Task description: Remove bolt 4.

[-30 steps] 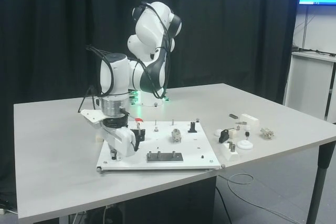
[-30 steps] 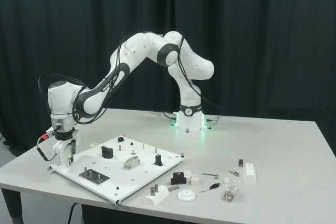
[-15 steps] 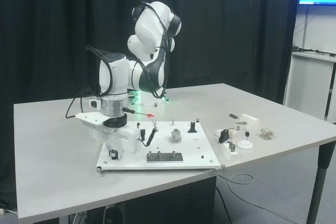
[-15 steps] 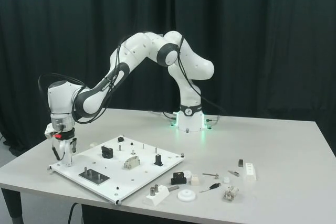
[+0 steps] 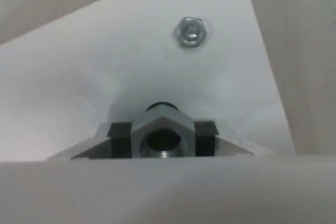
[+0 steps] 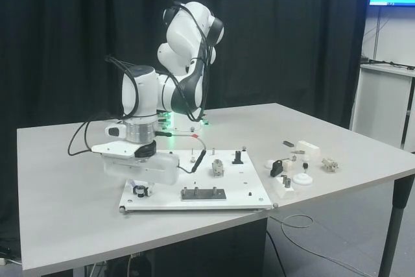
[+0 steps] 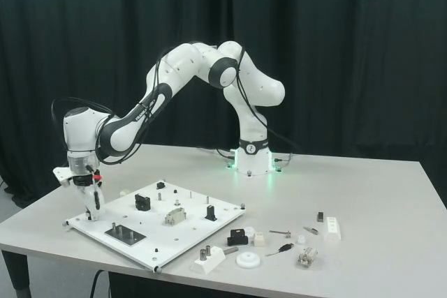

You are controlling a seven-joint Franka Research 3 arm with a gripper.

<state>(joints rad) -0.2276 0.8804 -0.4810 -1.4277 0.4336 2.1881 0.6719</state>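
Bolt 4 [image 5: 161, 139] is a grey hex-headed bolt standing at a near corner of the white board [image 5: 79, 87]. My gripper [image 5: 161, 141] is shut on it, with a black pad [image 5: 119, 139] pressed against each side of the head. In the first room view the gripper [image 6: 139, 188] points straight down at the board's [image 6: 240, 189] front left corner, where the bolt [image 6: 139, 191] shows just under the hand. In the second room view the gripper [image 7: 91, 212] is at the left corner of the board [image 7: 188, 239].
A small hex screw [image 5: 190, 31] sits in the board's corner beyond the bolt. A grey plate with pegs [image 6: 203, 193] and small black and grey fixtures [image 6: 216, 167] stand on the board. Several loose parts [image 6: 295, 163] lie on the grey table to the board's right.
The hand has turned about its vertical axis over the same corner of the board, its cable swinging round with it. It has stayed at the same spot and height.
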